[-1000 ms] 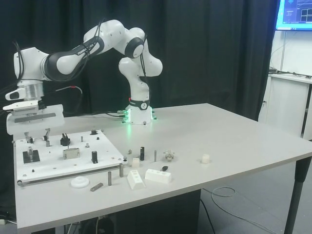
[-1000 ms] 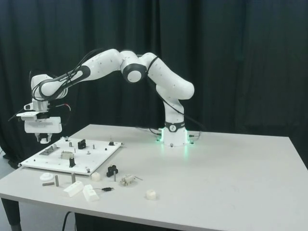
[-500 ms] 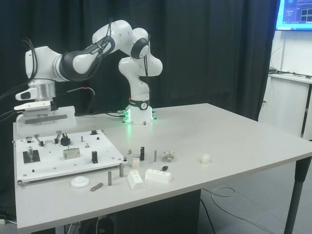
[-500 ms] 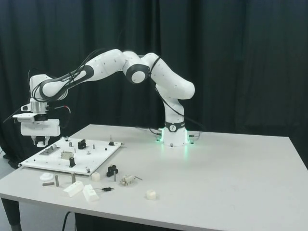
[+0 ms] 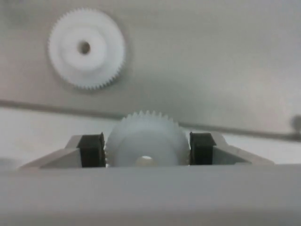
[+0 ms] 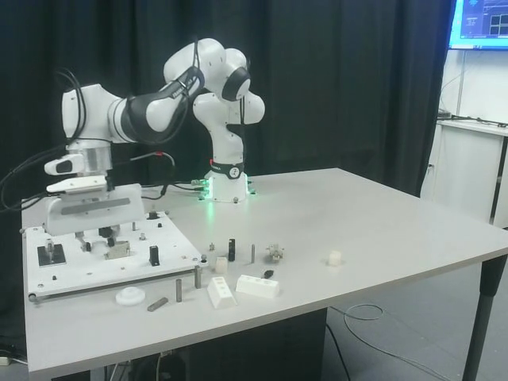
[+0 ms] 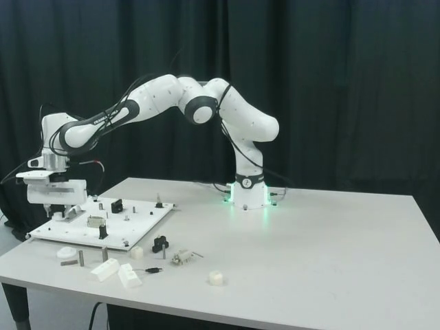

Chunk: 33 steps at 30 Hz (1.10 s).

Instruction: Place medium gear.

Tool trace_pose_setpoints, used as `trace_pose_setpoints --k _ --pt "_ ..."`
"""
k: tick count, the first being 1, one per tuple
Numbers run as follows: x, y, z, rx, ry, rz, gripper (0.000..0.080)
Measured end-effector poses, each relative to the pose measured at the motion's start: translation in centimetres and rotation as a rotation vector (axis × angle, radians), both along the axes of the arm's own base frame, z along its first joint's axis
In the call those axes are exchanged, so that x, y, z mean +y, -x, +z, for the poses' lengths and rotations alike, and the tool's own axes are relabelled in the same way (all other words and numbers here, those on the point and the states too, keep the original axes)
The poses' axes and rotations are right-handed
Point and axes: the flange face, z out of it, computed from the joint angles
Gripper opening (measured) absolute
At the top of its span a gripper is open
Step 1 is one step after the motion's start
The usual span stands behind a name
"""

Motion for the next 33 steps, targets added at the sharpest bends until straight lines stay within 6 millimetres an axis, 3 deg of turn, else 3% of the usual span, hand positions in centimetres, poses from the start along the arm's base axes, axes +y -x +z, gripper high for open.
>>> trace_pose_setpoints --k 16,33 --pt "2.8 -3.5 -1.5 0.01 -0.003 0.068 0.0392" --pt "4.5 -4.9 -4.0 0.051 -0.009 0.093 0.039"
